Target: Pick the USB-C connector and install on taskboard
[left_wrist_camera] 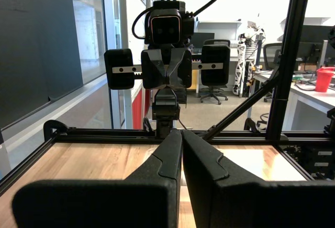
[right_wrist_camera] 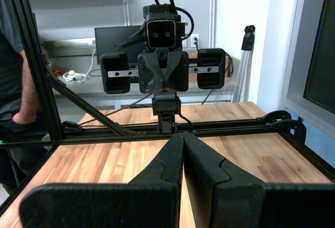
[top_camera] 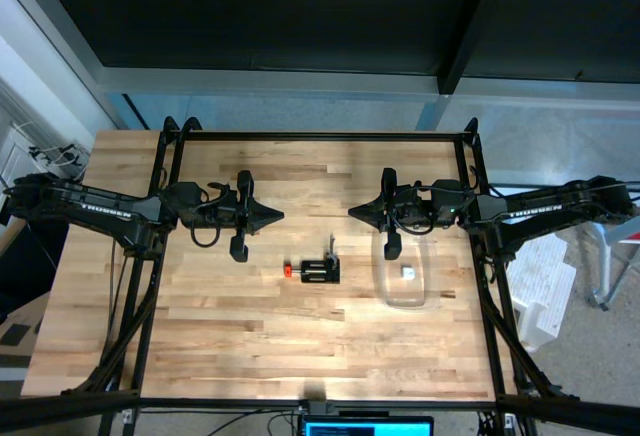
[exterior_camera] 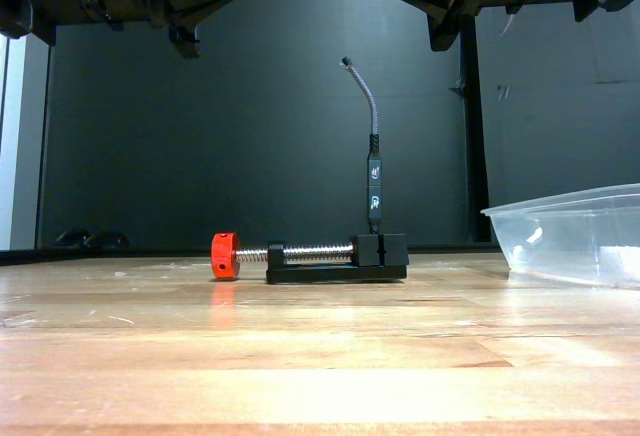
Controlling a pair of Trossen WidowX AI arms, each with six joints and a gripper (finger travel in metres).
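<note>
Table (top_camera: 250,356): light wood plank top w/ black frame rails round it.
Left gripper (top_camera: 277,216): hangs high over table, left of centre, tip pointing inward. Fingers (left_wrist_camera: 168,157) pressed together, nothing betw. them. Well apart from the task items.
Right gripper (top_camera: 353,213): hangs high, right of centre, tip facing left gripper across a gap. Fingers (right_wrist_camera: 170,160) closed tight, empty.
Tray (top_camera: 405,304): clear plastic, on table to the right of taskboard, near but apart. In high view, right arm's wrist overlaps its far end.
Taskboard (exterior_camera: 335,274): small black block fixture lying flat near table centre, nearer the cam. than the gap betw. the grippers. A silver threaded screw (exterior_camera: 310,253) runs along it.
Knob (exterior_camera: 225,255): orange-red, at taskboard's left end.
USB-C connector (exterior_camera: 374,191): slim dark plug body w/ small pale markings. Stands upright out of the raised block at taskboard's right end, opp. the knob. A braided silver-grey lead rises from it, bends left and ends in a dark tip. Neither gripper touches it.
White piece (top_camera: 407,272): small square, lying inside tray.
</note>
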